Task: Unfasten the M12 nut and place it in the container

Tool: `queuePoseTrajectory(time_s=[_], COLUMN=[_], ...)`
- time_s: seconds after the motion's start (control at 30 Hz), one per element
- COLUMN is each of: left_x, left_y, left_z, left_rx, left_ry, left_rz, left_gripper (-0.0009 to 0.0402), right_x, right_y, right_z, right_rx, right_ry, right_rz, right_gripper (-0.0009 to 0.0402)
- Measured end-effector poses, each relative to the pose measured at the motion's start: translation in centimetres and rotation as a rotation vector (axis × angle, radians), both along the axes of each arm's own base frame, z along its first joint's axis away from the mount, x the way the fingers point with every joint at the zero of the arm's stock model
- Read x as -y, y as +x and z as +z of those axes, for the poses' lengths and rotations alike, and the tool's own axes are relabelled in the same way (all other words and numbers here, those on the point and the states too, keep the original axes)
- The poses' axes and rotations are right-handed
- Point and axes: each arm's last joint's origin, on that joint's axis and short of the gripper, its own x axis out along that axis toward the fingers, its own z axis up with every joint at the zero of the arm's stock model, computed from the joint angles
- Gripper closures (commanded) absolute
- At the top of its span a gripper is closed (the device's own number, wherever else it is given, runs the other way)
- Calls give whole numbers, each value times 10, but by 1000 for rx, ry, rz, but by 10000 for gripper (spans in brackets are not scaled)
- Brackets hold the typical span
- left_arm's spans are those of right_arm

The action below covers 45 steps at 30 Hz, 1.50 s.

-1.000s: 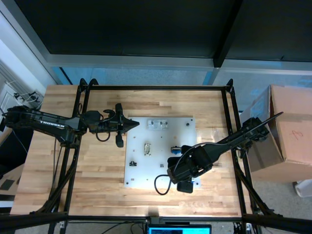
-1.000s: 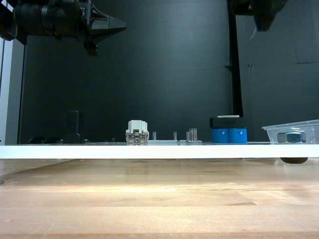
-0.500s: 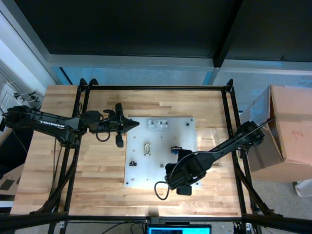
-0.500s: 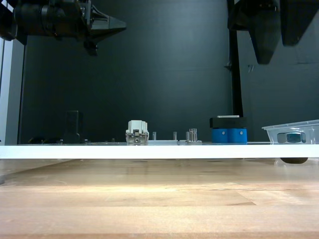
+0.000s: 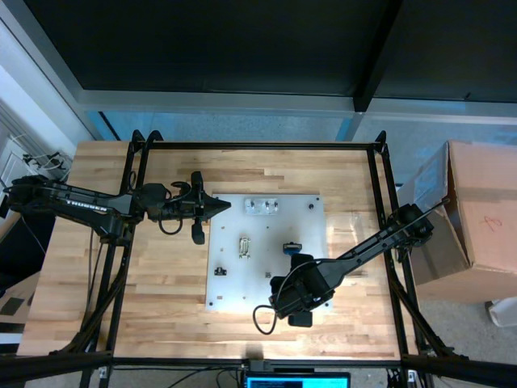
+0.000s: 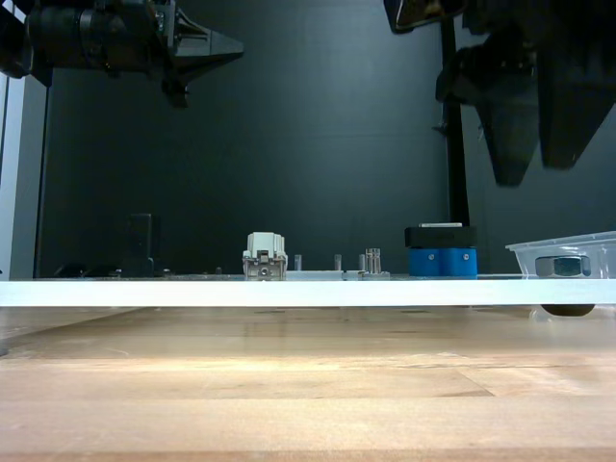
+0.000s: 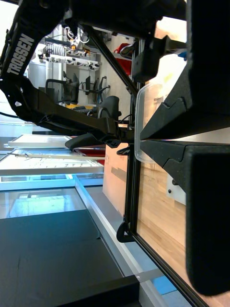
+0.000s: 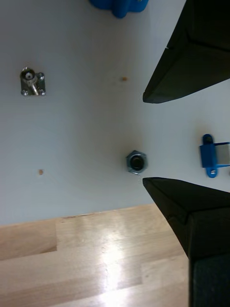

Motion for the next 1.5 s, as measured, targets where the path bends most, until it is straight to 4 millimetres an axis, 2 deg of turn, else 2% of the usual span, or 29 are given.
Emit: queuePoseTrajectory(time_s=[0.43,0.87,1.5], left_x=[0,0,0], left_y=[0,0,0], left_z=[0,0,0], left_rx=[0,0,0], left_ry=[0,0,0], left_rz=[0,0,0], left_gripper=[393,393,393], right_x=[-2,-2,-1], right_y=[-3,-5,-7], right_z=[-25,-29,-37], right_rx=[6,2,8], right_ry=[33,31,37], right_rz=[9,11,13], right_gripper=[215,272,247])
